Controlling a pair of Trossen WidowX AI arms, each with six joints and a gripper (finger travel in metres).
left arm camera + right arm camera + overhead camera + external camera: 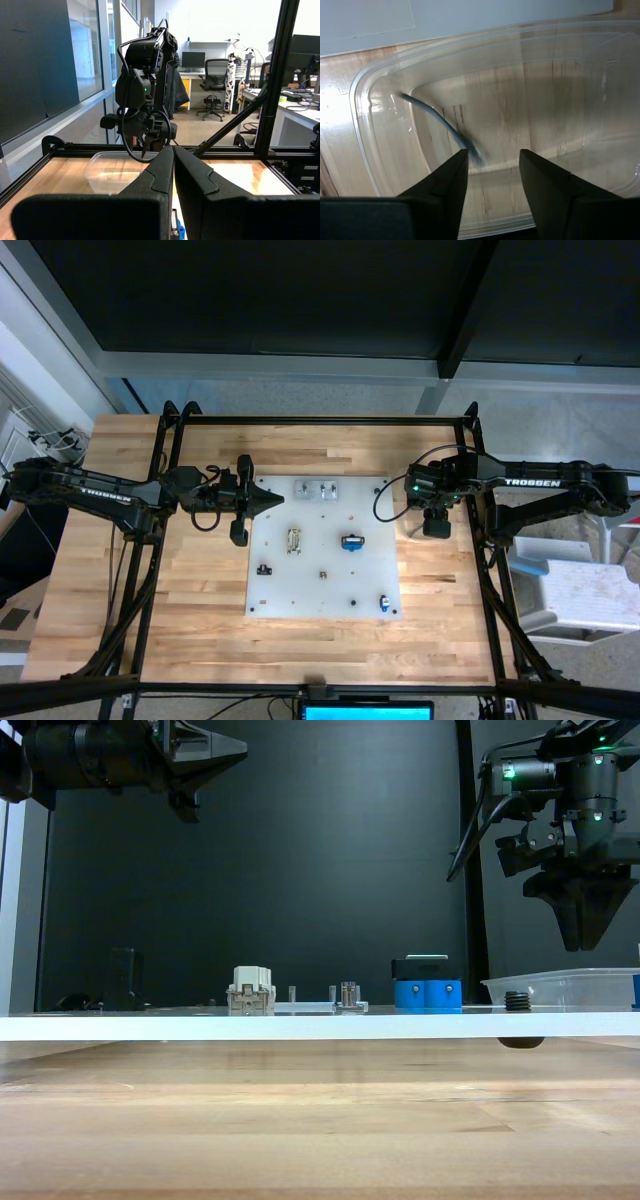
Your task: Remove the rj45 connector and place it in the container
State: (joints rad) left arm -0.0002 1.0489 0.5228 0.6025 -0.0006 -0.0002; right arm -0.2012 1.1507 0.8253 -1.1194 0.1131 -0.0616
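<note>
Clear container point(360, 130) just below our open right gripper point(492, 152) holds, we judge, the blurred rj45 connector point(440, 122), so placing seems done; left gripper point(275, 500), closed, hangs well apart.

Wooden table point(150, 590), white board point(300, 585), clear container point(560, 988) beside it
</note>
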